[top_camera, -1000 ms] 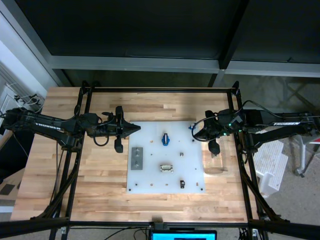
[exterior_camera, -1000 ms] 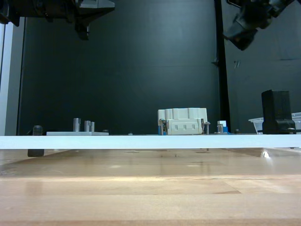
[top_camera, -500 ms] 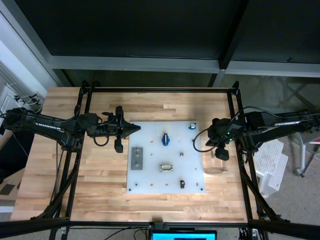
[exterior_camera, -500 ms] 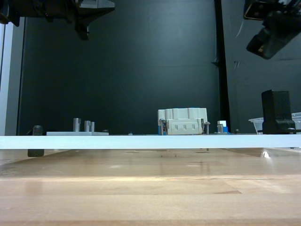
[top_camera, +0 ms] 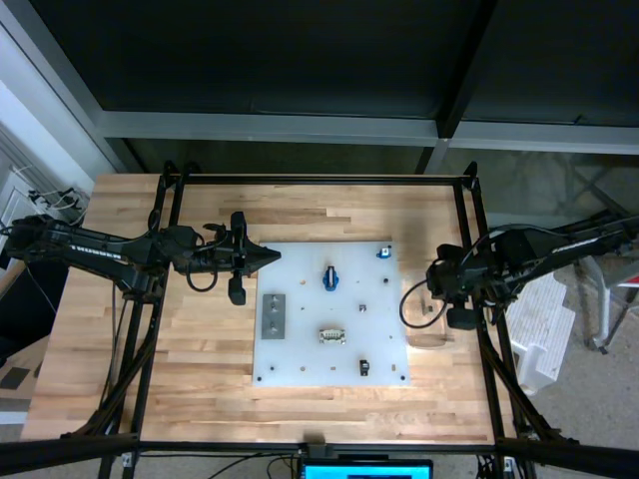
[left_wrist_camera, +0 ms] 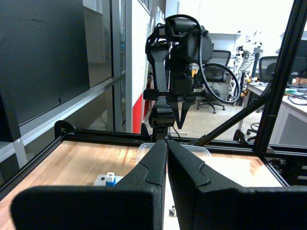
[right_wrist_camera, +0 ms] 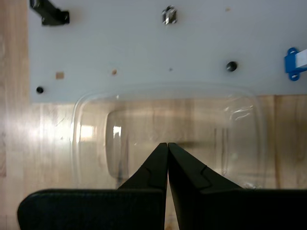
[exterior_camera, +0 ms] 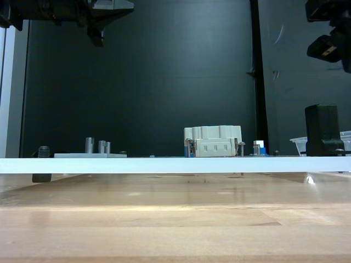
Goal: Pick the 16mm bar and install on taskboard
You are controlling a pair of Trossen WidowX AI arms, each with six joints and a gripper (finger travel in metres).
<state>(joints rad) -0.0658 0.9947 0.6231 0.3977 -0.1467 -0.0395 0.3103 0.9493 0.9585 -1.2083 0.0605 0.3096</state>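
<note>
The white taskboard lies mid-table. Near its left edge sits a grey block, and short metal pegs stand on that block in the low view. Which of them is the 16mm bar I cannot tell. My right gripper hangs over the clear tray just right of the board. In the right wrist view its fingers meet with nothing between them, and the tray below shows no bar. My left gripper hovers at the board's far left corner, shut and holding nothing.
On the board are a blue clip, a beige connector, a black bracket and a small blue part. A black frame runs around the table. White trays lie off the right edge.
My right gripper has moved right and nearer, from over the board's far right part to over the clear tray. The left arm has not moved.
</note>
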